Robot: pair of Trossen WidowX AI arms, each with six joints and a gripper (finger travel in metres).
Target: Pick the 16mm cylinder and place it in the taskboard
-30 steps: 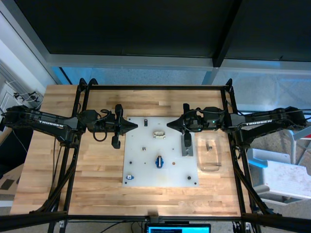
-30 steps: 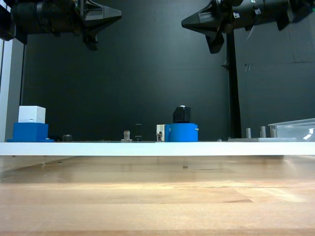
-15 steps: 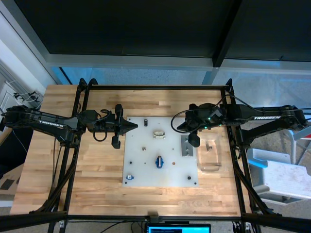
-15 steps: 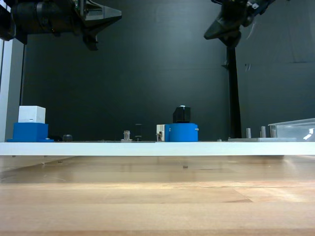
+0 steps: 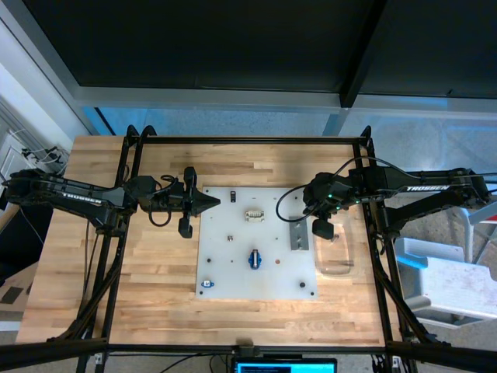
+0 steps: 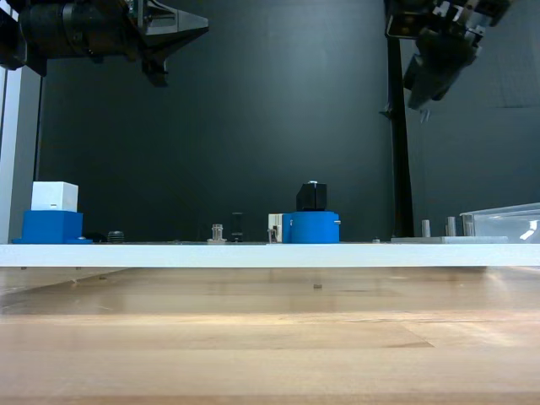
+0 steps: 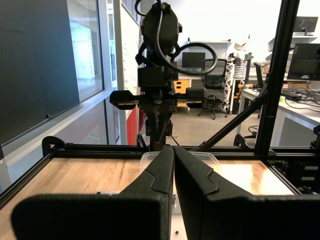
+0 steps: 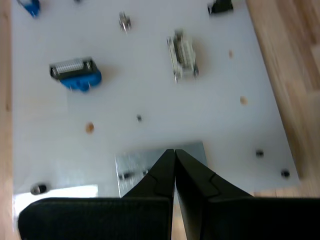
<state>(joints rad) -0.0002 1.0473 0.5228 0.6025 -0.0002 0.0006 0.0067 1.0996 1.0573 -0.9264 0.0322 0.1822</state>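
The taskboard (image 5: 233, 264) is a white square plate in the middle of the table, also in the right wrist view (image 8: 150, 100). My left gripper (image 5: 216, 200) hovers shut and level at the board's left edge, high up in the low view (image 6: 201, 29). My right gripper (image 5: 308, 210) is shut, empty and tilted downward, high above the board's right side (image 6: 422, 99). From its wrist its tip (image 8: 174, 151) points at the grey block (image 8: 140, 167). I cannot make out the 16mm cylinder in any view.
A clear plastic tray (image 5: 338, 260) lies on the wood just right of the board, and shows past the shut left fingers (image 7: 150, 157). On the board stand a blue fitting (image 5: 254, 259), a connector (image 5: 254, 214) and the grey block (image 5: 299, 235). Black frame rails ring the table.
The right gripper has swung from level and pointing left to tilted downward, shifting right toward the grey block and tray. The left arm has not moved.
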